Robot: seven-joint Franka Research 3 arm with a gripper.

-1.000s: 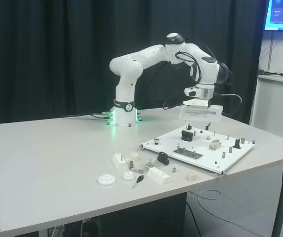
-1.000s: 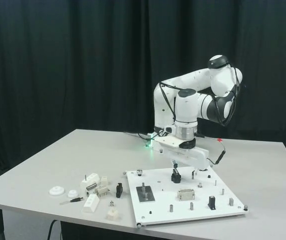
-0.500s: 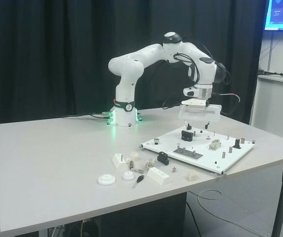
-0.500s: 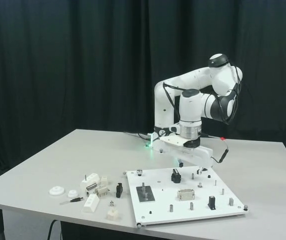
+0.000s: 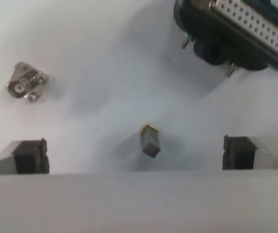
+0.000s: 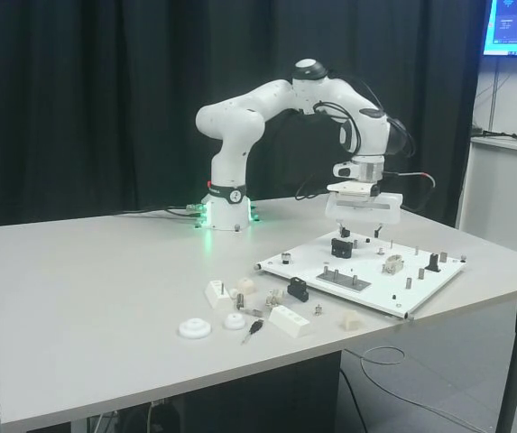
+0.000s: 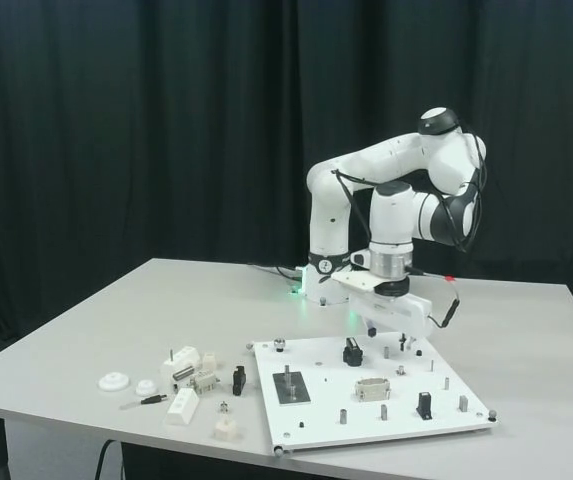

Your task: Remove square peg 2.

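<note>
Square peg 2 (image 5: 150, 141) is a small grey square post standing upright in the white board (image 5: 95, 43). My gripper (image 5: 134, 154) is open, and its black fingertips (image 5: 29, 155) stand wide on either side of the peg without touching it. In the room views the gripper (image 6: 361, 219) (image 7: 390, 332) hangs a little above the far part of the board (image 6: 438, 275) (image 7: 321, 415). Nothing is held.
A black multi-pin connector (image 5: 236, 34) and a small metal coaxial socket (image 5: 26, 81) sit on the board near the peg. Other pegs and fixtures (image 7: 424, 404) stand across the board. Loose white and black parts (image 6: 249, 307) (image 7: 186, 385) lie on the grey table beside it.
The arm has swung the gripper toward the far side of the board and a little higher. The fingers have stayed open.
</note>
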